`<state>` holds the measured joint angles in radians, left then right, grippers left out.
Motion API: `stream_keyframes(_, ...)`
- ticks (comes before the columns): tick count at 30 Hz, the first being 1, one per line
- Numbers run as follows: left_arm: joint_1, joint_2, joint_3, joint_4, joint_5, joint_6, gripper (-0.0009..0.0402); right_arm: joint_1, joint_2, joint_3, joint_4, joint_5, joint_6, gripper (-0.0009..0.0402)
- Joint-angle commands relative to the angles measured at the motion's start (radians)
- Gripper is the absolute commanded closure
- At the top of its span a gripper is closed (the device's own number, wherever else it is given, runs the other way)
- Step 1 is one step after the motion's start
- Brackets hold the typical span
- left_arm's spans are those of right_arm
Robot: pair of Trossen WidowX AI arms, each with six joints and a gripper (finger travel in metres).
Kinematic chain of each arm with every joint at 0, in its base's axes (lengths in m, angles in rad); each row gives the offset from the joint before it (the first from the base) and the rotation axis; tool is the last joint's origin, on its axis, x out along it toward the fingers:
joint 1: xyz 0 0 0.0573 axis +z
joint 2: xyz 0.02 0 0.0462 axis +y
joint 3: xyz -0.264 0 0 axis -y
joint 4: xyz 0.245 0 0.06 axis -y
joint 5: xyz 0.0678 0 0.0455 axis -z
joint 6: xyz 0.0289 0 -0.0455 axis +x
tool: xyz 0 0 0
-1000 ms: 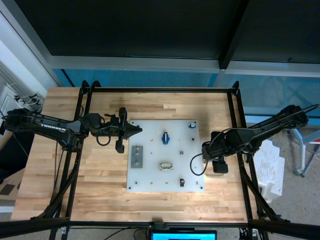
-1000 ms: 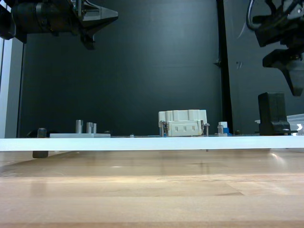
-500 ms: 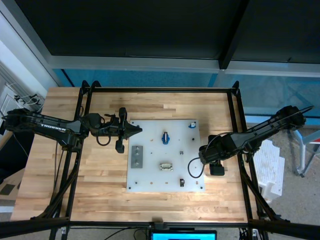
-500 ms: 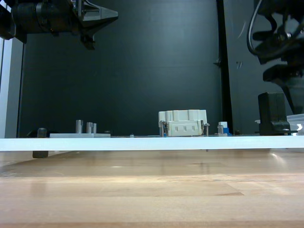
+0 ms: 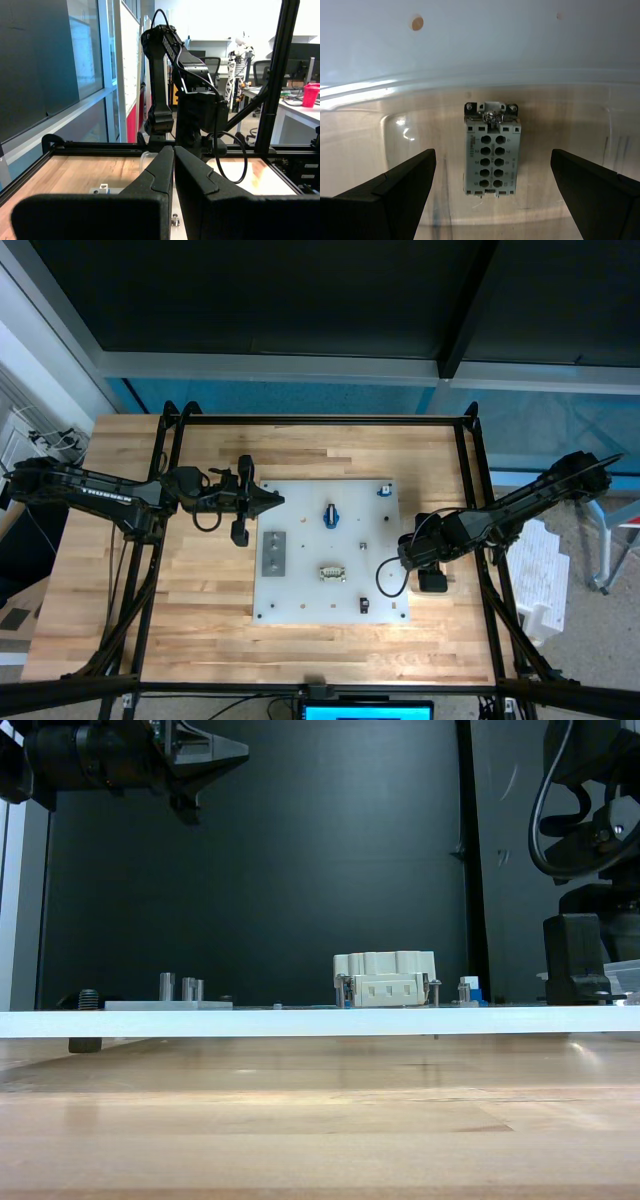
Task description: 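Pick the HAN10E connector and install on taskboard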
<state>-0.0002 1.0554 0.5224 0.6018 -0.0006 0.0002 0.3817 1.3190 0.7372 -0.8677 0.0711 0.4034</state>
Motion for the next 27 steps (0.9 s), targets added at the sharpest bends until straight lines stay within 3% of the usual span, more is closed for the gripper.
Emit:
stream_keyframes(1, 0.000, 0.000, 0.000, 0.001, 0.000, 0.000, 0.0392, 0.000, 0.010, -0.014, 0.020, 0.000, 0.000, 0.0071)
stream_keyframes(16, 0.000, 0.000, 0.000, 0.001, 0.000, 0.000, 0.0392, 0.000, 0.018, -0.055, 0.080, -0.001, -0.016, 0.0128)
stream_keyframes(27, 0.000, 0.000, 0.000, 0.001, 0.000, 0.000, 0.0392, -0.002, 0.018, -0.058, 0.080, -0.001, -0.026, 0.0210)
